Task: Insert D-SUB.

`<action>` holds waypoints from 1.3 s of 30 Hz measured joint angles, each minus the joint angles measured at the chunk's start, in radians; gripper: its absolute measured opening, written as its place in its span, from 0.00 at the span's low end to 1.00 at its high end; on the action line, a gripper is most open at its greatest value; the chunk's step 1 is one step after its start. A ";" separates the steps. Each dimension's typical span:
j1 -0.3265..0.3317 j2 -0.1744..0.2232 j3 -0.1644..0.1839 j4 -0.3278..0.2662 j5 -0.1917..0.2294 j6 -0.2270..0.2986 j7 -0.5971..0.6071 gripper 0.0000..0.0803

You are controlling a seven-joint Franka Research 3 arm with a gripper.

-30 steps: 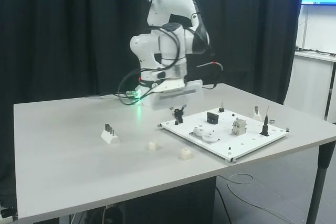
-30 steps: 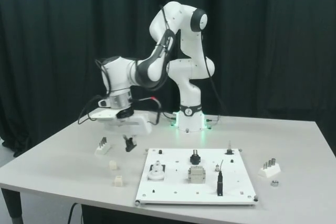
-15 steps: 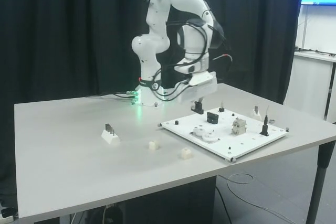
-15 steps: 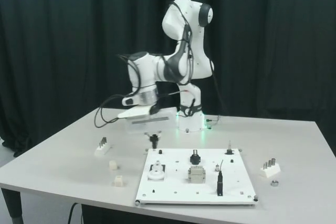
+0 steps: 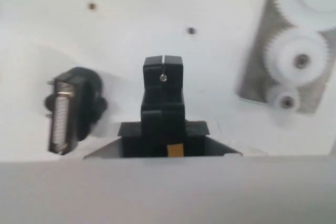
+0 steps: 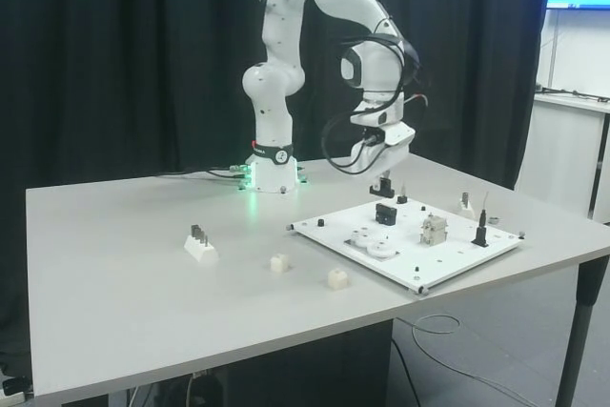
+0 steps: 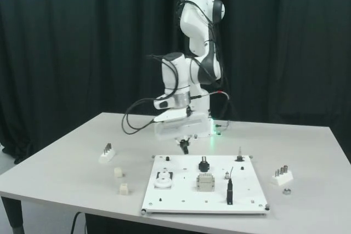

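Black and hard-moulded, the D-SUB plug (image 5: pixel 163 90) was seen clamped between the closed jaws of the gripper (image 5: pixel 163 129), held by its narrow body with its front end pointing down. It was carried above the white assembly board (image 6: pixel 457 259), near the white gears (image 5: pixel 300 30). The mating D-SUB socket (image 5: pixel 67 109), its pin rows showing, was set into the board just beside the plug's line. The plug was judged light and rigid, with smooth flanks that could slip if pushed askew; its pins were judged easily bent. A grip across the flat sides, square to the socket, was judged best.
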 joint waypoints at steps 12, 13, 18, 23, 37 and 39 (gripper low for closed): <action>0.078 -0.063 0.001 -0.067 -0.089 0.018 0.180 0.19; 0.084 -0.066 0.002 -0.071 -0.098 0.018 0.196 0.19; 0.111 -0.071 0.006 -0.084 -0.121 0.022 0.260 0.19; 0.130 -0.071 0.016 -0.105 -0.129 0.061 0.298 0.19; 0.143 -0.071 0.045 -0.183 -0.129 0.184 0.324 0.19; 0.143 -0.071 0.046 -0.187 -0.129 0.185 0.333 0.19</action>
